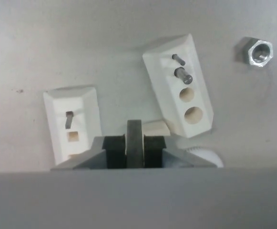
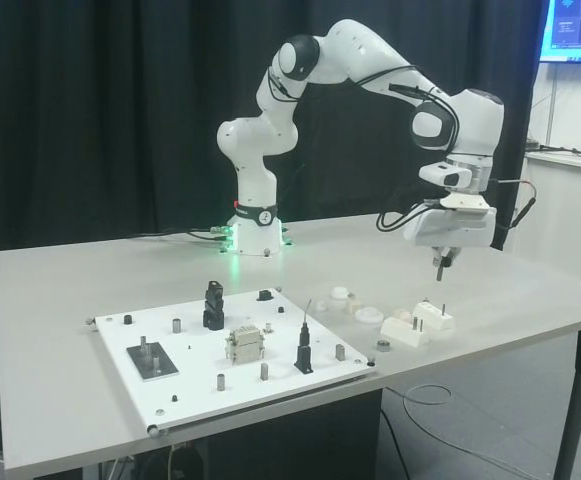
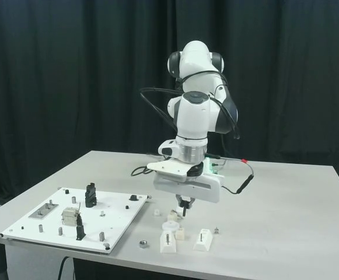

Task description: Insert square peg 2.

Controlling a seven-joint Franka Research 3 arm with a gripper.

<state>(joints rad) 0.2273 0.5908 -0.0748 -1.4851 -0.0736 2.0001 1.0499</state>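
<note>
The pincer [image 1: 134, 151] was clenched on a square peg [image 1: 134, 138], judged rigid, light and slippery, gripped on flat sides.

White arm over grey table [image 2: 90, 290], claw [image 2: 441, 262] above white blocks [image 2: 418, 325], white board [image 2: 232, 356] nearby

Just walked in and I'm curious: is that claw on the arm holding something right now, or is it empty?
Gripper: its fingers are shut on a grey square peg, held above the two white blocks on the table.
</note>
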